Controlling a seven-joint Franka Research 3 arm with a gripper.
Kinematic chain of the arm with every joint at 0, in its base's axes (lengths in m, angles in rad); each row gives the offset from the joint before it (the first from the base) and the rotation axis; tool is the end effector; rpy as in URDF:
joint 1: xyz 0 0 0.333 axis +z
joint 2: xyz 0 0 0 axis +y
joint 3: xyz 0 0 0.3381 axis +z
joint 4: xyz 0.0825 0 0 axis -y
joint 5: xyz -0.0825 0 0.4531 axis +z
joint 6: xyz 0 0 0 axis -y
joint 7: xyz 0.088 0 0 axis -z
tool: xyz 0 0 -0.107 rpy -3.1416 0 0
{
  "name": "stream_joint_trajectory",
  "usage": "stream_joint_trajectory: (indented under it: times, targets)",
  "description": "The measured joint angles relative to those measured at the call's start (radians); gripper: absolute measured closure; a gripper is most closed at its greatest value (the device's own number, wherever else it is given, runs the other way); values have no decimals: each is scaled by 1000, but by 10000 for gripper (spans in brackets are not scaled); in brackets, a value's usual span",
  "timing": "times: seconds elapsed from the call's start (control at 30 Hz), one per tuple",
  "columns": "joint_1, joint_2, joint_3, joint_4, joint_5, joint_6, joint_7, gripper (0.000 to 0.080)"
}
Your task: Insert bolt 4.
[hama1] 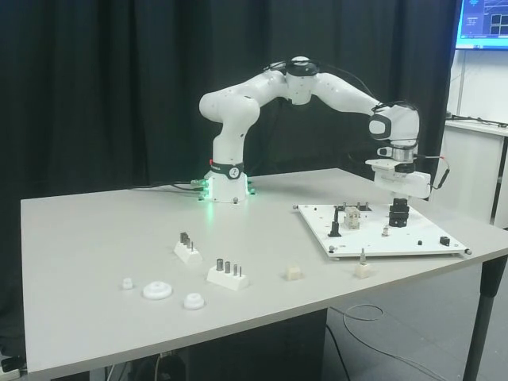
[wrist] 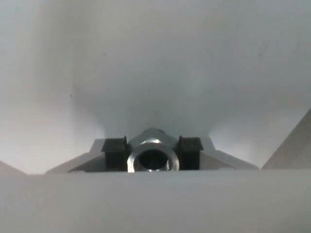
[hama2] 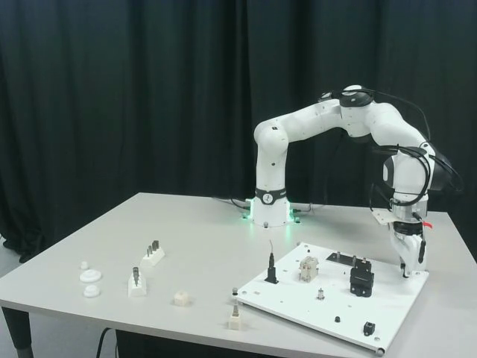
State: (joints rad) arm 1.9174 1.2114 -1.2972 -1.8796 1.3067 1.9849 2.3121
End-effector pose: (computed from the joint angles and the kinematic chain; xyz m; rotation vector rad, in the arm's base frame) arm 0.4753 0.4841 0.1931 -1.4259 2.7318 -0.0107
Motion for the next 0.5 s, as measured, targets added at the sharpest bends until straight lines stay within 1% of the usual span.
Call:
stream_joint_trajectory:
  times: [0.27,0.3,0.5]
  targets:
    - [-2,2,-4,0,0,4,-1,577]
    - [-3,2,-6,0,-1,4,-3,380]
    - [-3,2,-23,0,-14,1,-20,380]
